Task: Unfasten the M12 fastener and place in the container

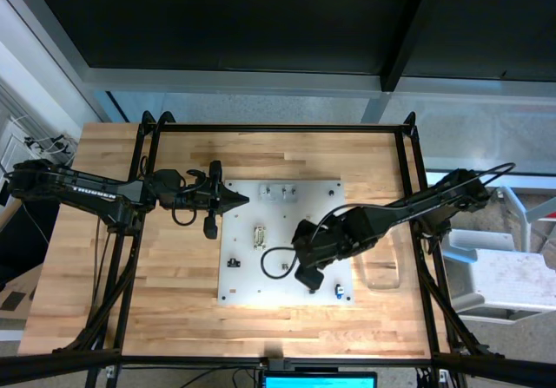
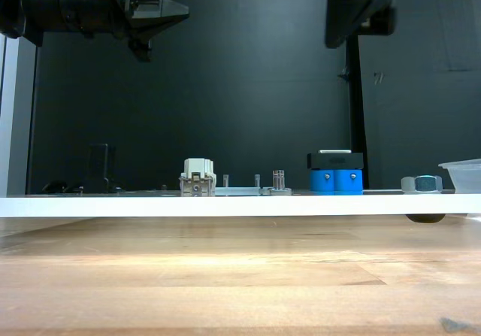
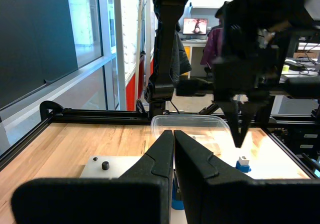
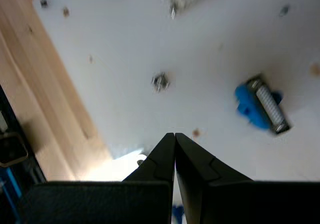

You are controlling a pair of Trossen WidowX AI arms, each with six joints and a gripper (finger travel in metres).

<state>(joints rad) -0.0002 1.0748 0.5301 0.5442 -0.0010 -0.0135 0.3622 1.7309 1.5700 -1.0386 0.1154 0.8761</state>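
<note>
The silver M12 nut (image 2: 421, 184) sits low on the white board (image 1: 282, 258) near its near right edge, on its stud with no ribs showing. The clear container (image 1: 382, 265) lies just right of the board and I see nothing in it; it also shows as a clear tray (image 3: 190, 126) in the left wrist view. My right gripper (image 1: 310, 284) hangs shut high over the board's near middle, pointing down, left of the nut. My left gripper (image 1: 241, 200) is shut and held level above the board's far left edge, pointing right.
A blue connector block (image 2: 335, 177) stands on the board near the nut. A beige connector (image 2: 197, 180), a small silver post (image 2: 278, 180) and a black cable loop (image 1: 274, 262) occupy mid-board. A black frame (image 1: 408, 145) borders the wooden table.
</note>
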